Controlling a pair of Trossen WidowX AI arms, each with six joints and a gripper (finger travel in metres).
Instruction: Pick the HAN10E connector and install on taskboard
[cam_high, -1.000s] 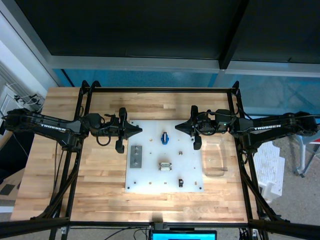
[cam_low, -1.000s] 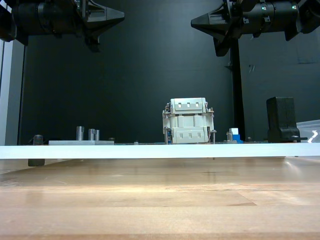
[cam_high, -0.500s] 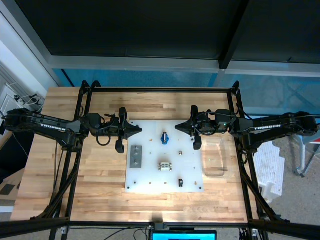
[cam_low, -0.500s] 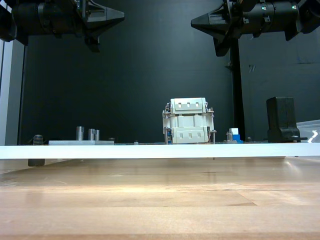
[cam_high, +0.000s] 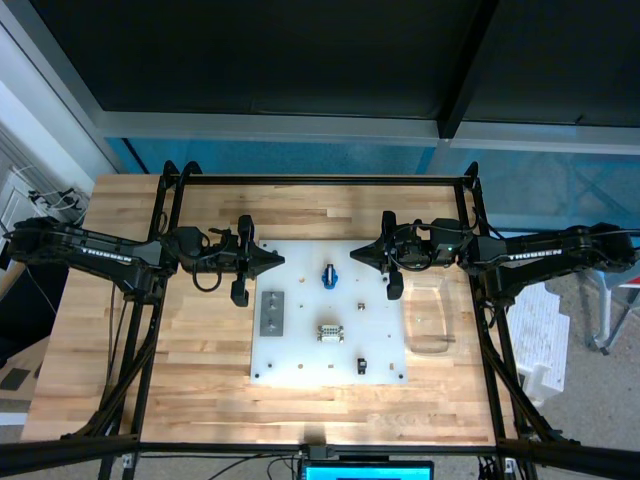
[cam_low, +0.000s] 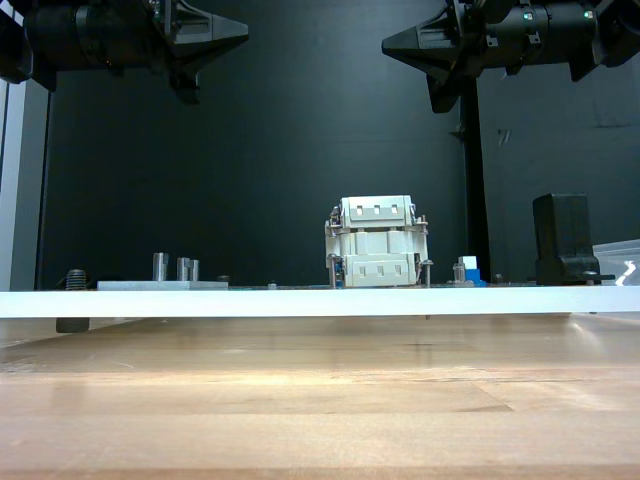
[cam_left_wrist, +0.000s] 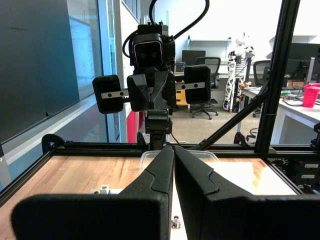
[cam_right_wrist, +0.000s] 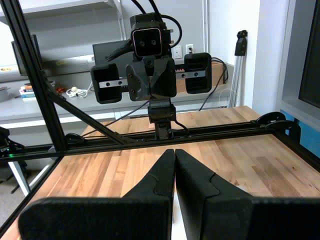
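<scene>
The left gripper (cam_high: 278, 257) hangs high over the far-left edge of the taskboard (cam_high: 300, 362), fingers pressed together on nothing. The right gripper (cam_high: 357, 253) mirrors it over the far-right part of the board, likewise pinched closed and empty. The two point at each other across the board. To me that reads as a parked pose, both lifted well above everything.

The HAN10E connector (cam_high: 329, 333) sits on the board's near half, between and below the two arms. From table height it stands upright as two stacked beige tiers, so it looks already seated, not waiting to be picked. A grey metal block (cam_high: 271, 312) lies to its left. A small black part (cam_high: 362, 363) stands near its right corner, and a blue knob (cam_high: 329, 274) is farther back. A clear tray (cam_high: 430, 316) rests just off the board's right edge. The block and black part would crowd any sideways approach; from above it looks open.
</scene>
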